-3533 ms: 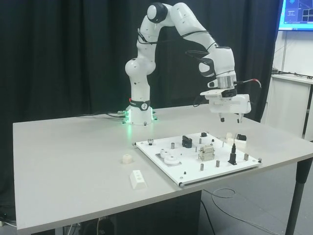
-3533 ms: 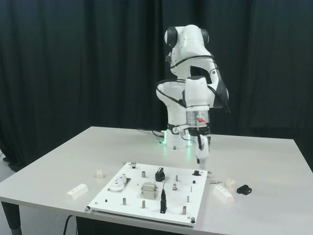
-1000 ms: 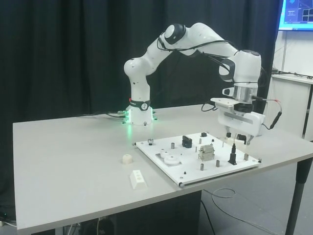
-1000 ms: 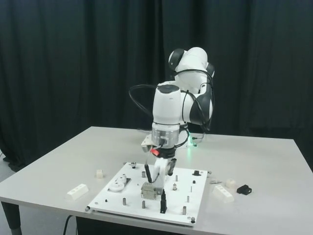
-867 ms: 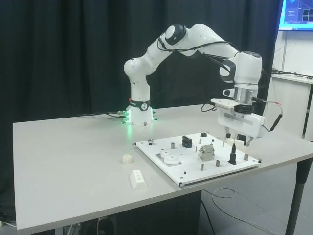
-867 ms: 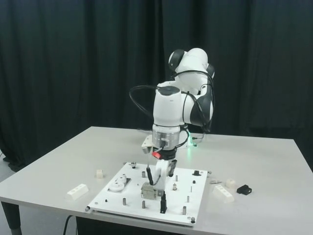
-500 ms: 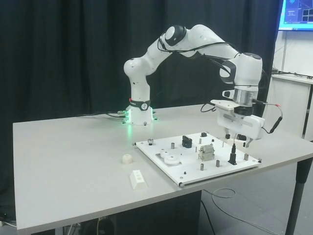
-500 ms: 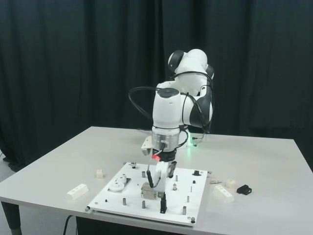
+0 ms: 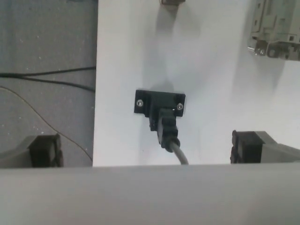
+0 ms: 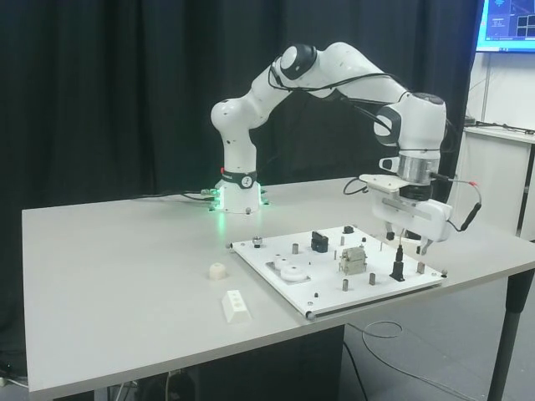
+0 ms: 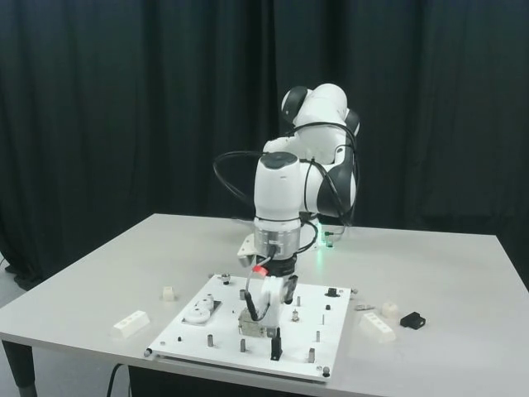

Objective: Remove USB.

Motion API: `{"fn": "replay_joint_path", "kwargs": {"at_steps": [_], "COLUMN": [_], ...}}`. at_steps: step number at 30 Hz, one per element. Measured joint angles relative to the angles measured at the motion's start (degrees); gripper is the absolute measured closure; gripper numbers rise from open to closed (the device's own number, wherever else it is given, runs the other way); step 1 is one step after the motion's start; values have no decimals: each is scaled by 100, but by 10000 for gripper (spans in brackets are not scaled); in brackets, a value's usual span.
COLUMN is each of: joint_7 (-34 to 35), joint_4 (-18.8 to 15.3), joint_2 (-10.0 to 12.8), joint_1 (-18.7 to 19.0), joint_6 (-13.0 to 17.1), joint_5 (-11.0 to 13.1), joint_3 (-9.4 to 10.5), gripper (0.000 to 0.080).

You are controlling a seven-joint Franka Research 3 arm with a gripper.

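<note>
A black USB plug [image 9: 168, 131] stands in a black socket [image 9: 158, 102] on the white board [image 9: 211, 93], with its grey cable running up toward the camera. My gripper [image 9: 147, 150] is open, one finger [image 9: 44, 150] off the board's edge and the other finger [image 9: 248, 145] over the board. The plug lies between them, nearer the second. In the first room view my gripper [image 10: 409, 241] hangs just above the upright plug [image 10: 399, 266], near the board's [image 10: 330, 288] right front edge. In the second room view the plug [image 11: 276, 343] stands below the gripper [image 11: 269, 303].
A grey connector block [image 9: 275, 28] sits on the board close to the socket, also seen as a grey block [image 10: 353, 261]. A white disc [image 10: 291, 269] and several small pegs stand on the board. White blocks [image 10: 236, 306] lie on the table beside it. Cables [image 9: 47, 77] run on the floor.
The arm swung from behind the board out over its front right part, then sank slightly toward the USB plug. The plug stays in its socket.
</note>
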Motion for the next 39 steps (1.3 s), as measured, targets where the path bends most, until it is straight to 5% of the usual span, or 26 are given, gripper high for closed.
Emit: {"fn": "replay_joint_path", "kwargs": {"at_steps": [18,19,24,25,31,32,33,34,39], "joint_7": [0,0,12,18,81,104,118,124,119], "joint_4": [2,2,2,2,1,1,1,1,3], "joint_2": [130,134,151,152,152,150,146,141,126], "joint_1": [-26,-26,-29,-29,-32,-32,-32,-32,-32], "joint_6": [117,125,133,134,106,72,29,-9,-107], "joint_5": [32,32,32,32,31,29,28,28,20], "joint_3": [65,65,65,65,63,60,55,51,45], "gripper": [3,118,118,292,292,472,472,630,630]}}
